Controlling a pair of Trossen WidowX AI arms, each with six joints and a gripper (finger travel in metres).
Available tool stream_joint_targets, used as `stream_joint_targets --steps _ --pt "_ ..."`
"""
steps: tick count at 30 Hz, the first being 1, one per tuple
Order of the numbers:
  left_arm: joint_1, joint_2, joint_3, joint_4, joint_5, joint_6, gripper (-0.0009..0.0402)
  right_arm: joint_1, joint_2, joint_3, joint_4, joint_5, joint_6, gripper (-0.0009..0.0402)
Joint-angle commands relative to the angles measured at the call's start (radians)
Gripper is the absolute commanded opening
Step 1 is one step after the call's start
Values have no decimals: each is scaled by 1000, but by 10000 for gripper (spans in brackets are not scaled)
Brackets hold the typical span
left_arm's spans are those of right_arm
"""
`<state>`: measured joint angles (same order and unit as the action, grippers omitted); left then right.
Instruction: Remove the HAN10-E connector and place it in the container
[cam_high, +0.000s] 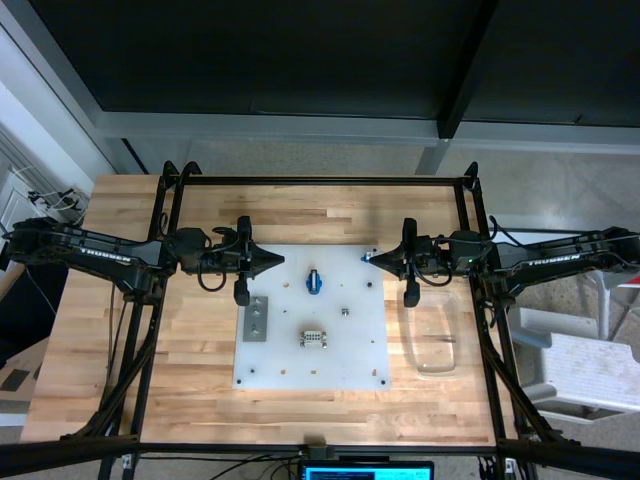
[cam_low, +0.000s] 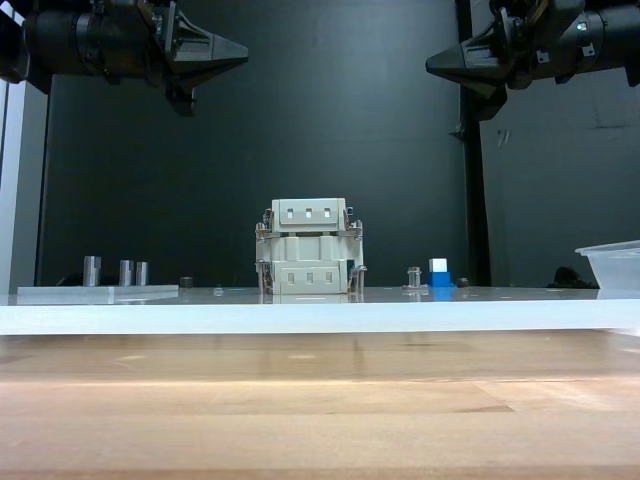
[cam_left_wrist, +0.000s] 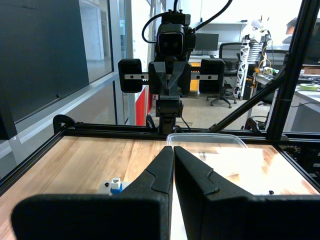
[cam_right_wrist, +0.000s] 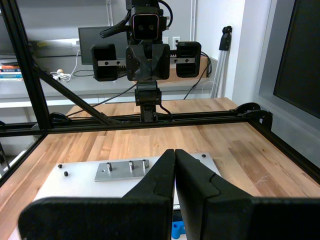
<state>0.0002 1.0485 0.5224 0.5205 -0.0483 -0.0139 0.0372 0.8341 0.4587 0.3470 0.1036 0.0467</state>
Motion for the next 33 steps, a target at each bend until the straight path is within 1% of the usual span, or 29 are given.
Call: stream_joint_targets --steps 1,12,17,20,24,26,28,29,33 --pt "0 1 0 1 0 0 0 2 0 0 5 -1 0 0" --pt "0 1 0 0 0 0 0 3 0 2 27 -1 0 0" --pt "0 1 0 1 0 0 0 3 0 33 18 -1 0 0" --pt "0 1 0 1 0 0 0 3 0 79 -26 -1 13 0" --pt "0 0 0 0 0 0 0 4 16 169 -135 -2 38 0" --pt "0 0 0 1 0 0 0 5 38 222 -207 -5 49 0" --pt "0 0 0 1 0 0 0 5 63 272 -280 -26 51 0" --pt "0 0 0 1 0 0 0 6 79 297 -310 -29 51 0" --pt "0 0 0 1 0 0 0 21 147 395 -430 -29 74 0"
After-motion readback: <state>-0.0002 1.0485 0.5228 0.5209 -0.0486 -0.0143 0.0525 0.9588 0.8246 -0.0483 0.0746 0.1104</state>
